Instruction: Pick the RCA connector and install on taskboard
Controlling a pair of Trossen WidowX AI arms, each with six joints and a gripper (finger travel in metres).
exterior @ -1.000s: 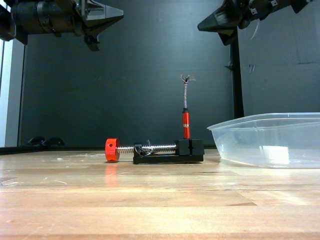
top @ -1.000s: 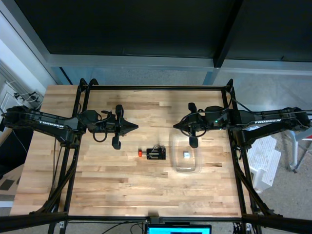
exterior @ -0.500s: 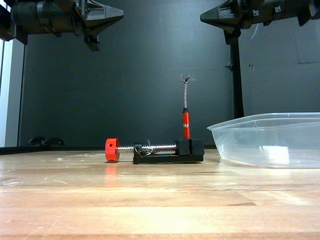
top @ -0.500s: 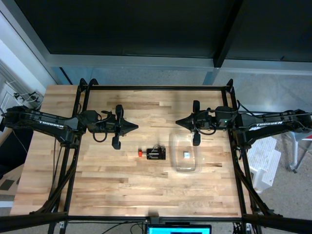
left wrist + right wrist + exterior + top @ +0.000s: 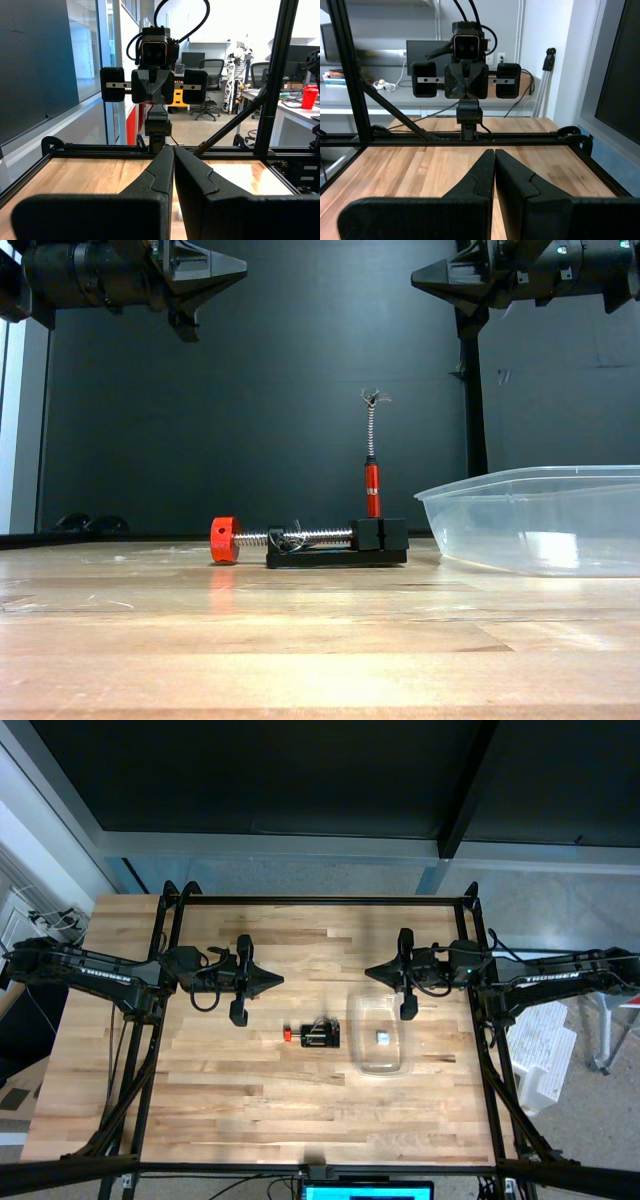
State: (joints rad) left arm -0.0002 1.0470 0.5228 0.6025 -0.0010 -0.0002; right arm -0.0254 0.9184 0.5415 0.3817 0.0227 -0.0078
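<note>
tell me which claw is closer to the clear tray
Right. The right claw hangs shut, high up, just behind the clear tray. The left claw, also shut, hangs farther off, past the vise from the tray.

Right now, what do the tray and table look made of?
The tray looks like clear glossy plastic: see-through, with highlights. The table seems wood strips, grain showing. The left gripper and right gripper hang above it, jaws shut, empty.

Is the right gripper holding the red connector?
No, the connector stands on the vise; the right gripper and left gripper hang shut, high above the table.
</note>
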